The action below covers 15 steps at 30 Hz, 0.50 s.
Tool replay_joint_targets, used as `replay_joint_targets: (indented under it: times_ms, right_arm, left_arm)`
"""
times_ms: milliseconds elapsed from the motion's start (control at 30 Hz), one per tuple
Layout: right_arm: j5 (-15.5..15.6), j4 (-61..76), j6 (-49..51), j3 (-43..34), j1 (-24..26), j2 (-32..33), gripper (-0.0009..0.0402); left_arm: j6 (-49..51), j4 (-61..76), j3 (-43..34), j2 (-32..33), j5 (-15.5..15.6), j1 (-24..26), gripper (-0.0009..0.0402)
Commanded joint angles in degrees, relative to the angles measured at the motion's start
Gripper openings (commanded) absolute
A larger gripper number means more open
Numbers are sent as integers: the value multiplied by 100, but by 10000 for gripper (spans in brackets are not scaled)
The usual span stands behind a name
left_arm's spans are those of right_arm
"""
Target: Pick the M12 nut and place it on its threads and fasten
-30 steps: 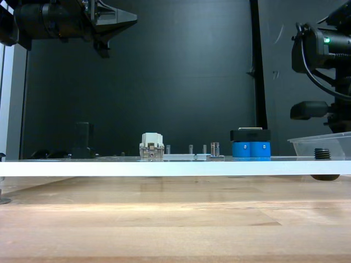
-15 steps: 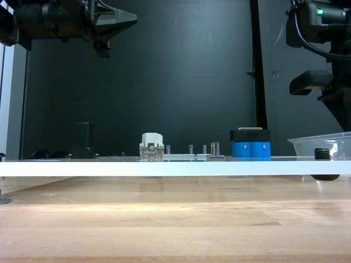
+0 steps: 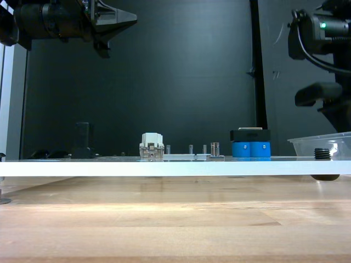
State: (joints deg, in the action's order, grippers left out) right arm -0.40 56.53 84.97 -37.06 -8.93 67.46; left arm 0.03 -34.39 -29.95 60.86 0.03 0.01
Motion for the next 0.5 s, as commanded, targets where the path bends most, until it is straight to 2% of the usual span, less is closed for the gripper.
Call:
replay_joint_targets:
  times_ms: [33, 233, 500]
  right_arm:
    - [22, -184, 0, 116, 2, 52, 173]
    - [153, -417, 0, 275, -9, 74, 172]
    - [155, -566, 4, 286, -9, 319, 172]
  left_arm:
    - [0, 0, 0, 0, -2, 0, 0]
    - [0, 0, 0, 0, -2, 0, 0]
    - [0, 0, 0, 0, -2, 0, 0]
